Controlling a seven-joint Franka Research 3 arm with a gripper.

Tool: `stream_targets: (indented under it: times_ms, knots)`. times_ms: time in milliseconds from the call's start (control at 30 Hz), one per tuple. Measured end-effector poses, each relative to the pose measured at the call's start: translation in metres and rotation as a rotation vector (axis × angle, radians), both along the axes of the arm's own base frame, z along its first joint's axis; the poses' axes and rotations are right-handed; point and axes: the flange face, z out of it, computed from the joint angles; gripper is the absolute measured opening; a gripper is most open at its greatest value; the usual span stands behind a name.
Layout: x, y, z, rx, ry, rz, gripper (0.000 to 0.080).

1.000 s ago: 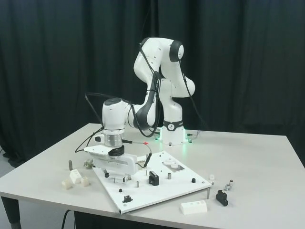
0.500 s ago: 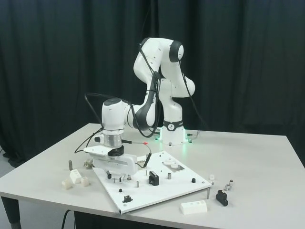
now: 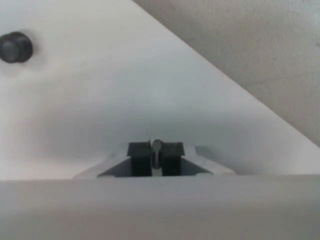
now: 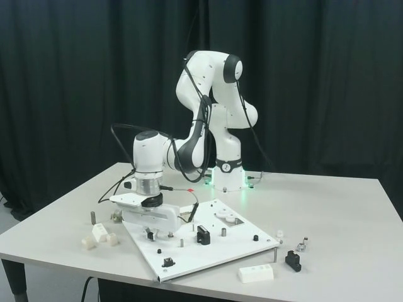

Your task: Remove round peg 1.

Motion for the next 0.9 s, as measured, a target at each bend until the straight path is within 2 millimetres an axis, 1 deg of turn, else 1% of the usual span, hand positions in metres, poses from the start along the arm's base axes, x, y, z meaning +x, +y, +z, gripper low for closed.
stream_targets:
  times_ms: [67,100,600,733,900]
  knots:
    - [0.0,0.0,0.0,0.0,0.0,-0.001,0.0153]
    - [0.0,0.0,0.0,0.0,0.0,-0.001,0.0032]
    - [0.001,-0.001,0.002,0.002,0.004,0.0,0.0033]
    - [0.002,-0.002,0.006,0.006,0.009,0.005,0.0033]
    - [0.002,-0.003,0.017,0.014,0.016,0.005,0.0033]
